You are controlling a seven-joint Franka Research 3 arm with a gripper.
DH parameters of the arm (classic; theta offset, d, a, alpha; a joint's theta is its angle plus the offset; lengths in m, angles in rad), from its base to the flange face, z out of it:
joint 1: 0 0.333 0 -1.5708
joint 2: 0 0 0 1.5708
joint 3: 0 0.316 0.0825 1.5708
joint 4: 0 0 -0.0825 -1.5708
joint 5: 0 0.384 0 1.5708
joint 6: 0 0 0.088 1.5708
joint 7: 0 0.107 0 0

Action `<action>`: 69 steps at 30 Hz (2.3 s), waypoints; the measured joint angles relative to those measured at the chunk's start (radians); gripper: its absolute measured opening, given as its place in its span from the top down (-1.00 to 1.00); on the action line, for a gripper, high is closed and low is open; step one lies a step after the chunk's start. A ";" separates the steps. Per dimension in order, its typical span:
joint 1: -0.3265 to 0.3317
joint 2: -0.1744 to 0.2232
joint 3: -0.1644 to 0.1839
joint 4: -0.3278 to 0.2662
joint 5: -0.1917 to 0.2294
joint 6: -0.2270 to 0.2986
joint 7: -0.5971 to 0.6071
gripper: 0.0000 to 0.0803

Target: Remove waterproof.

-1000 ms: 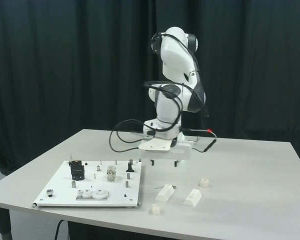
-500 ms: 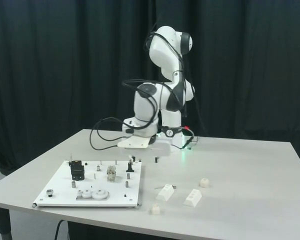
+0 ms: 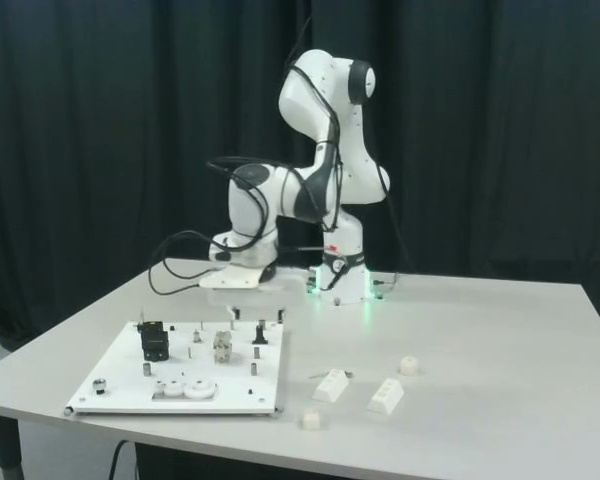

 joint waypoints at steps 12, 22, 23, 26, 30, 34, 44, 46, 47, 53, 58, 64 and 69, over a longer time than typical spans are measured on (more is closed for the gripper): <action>-0.018 -0.017 -0.084 -0.049 0.012 0.081 -0.082 -0.99; -0.024 -0.014 -0.135 -0.071 0.075 0.160 -0.159 -0.99; -0.024 -0.013 -0.139 -0.075 0.083 0.170 -0.167 -0.99; -0.024 -0.006 -0.149 -0.086 0.110 0.203 -0.195 -0.99; -0.024 0.007 -0.159 -0.094 0.142 0.239 -0.225 -0.99; -0.024 0.025 -0.163 -0.098 0.167 0.261 -0.259 -0.99; -0.024 0.057 -0.163 -0.100 0.180 0.284 -0.288 -0.99; -0.024 0.061 -0.163 -0.100 0.182 0.288 -0.293 -0.99; -0.024 0.063 -0.163 -0.100 0.185 0.291 -0.295 -0.99; -0.023 0.073 -0.162 -0.101 0.195 0.299 -0.309 -0.99; -0.022 0.081 -0.160 -0.102 0.195 0.304 -0.313 -0.99; -0.021 0.090 -0.157 -0.105 0.195 0.314 -0.313 -0.99; -0.020 0.097 -0.157 -0.106 0.195 0.317 -0.313 -0.99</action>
